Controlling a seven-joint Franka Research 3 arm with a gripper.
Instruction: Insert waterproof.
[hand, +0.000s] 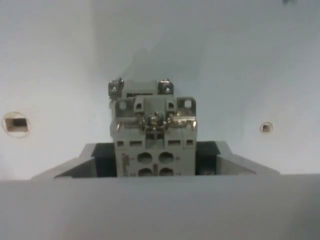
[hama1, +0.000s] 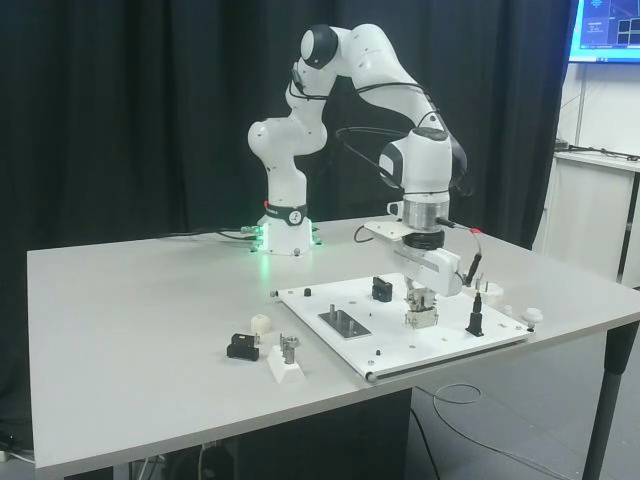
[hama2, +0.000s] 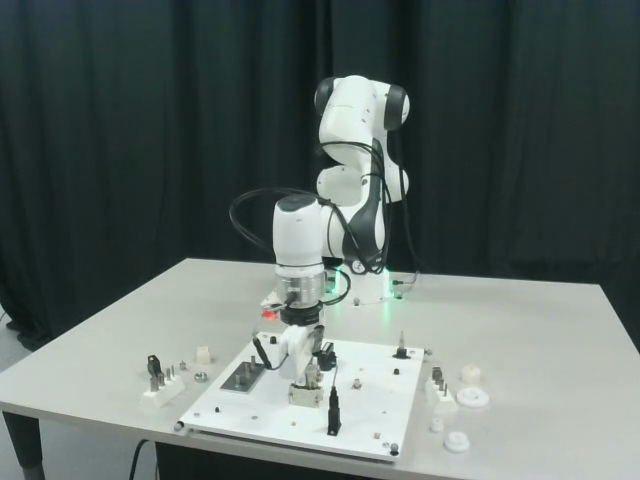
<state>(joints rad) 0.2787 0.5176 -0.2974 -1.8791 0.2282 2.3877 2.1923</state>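
The waterproof connector (hand: 152, 125) is a grey block with two screw heads on top and round sockets on its face. It stands on the white board (hand: 240, 75). My gripper (hand: 155, 160) is straight above it, with the black pads against both of its sides, shut on it. From the room, the gripper (hama1: 420, 296) hangs low over the connector (hama1: 418, 314) near the middle of the board (hama1: 330, 298). The other room view shows the same connector (hama2: 305, 393) under the gripper (hama2: 305, 376).
On the board are a grey metal plate (hama1: 345, 322), a small black part (hama1: 380, 290) and an upright black plug (hama1: 474, 318). Off the board lie white round parts (hama2: 470, 385) on one side and a white stand with small parts (hama1: 287, 360) on the other.
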